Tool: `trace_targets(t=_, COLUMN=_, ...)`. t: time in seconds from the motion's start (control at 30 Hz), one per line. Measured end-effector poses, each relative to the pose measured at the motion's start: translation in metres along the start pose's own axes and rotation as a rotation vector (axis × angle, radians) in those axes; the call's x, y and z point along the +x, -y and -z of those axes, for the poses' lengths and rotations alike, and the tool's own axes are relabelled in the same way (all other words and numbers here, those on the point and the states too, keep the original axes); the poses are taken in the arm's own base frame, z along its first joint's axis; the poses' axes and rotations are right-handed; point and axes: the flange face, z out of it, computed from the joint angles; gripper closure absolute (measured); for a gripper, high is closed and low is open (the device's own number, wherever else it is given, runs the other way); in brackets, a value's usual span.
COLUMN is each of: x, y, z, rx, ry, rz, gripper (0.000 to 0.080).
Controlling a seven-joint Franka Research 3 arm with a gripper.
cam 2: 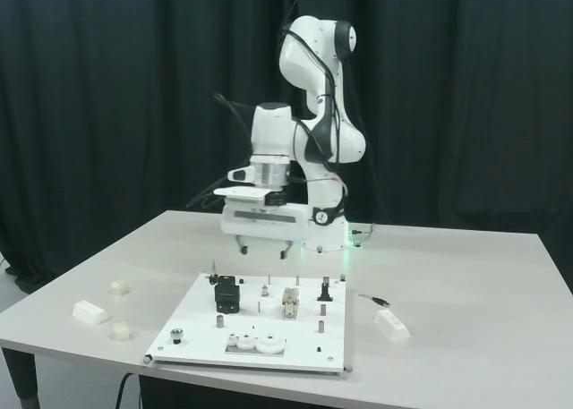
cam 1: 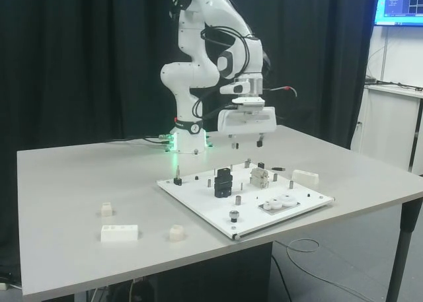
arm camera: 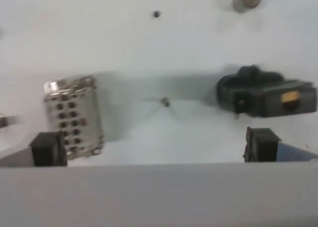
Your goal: Remove D-SUB.
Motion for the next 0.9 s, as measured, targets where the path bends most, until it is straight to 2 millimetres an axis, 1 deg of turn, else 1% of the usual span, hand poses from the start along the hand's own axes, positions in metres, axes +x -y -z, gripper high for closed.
trace_targets(t=0.5, x=0.056, y=-0.027, z=-0.012, rx=-0.002, ry=-0.007, rz=0.067, gripper=0.0003)
trace_targets(t=0.7, x=0.07, y=-0.035, z=-0.021, rx=-0.005, ry=0.012, rz=0.084, gripper=0.0003)
trace_targets(t=0.9, x=0.08, y=-0.039, z=-0.031, rx=-0.017, ry=0.042, rz=0.094, gripper=0.0003)
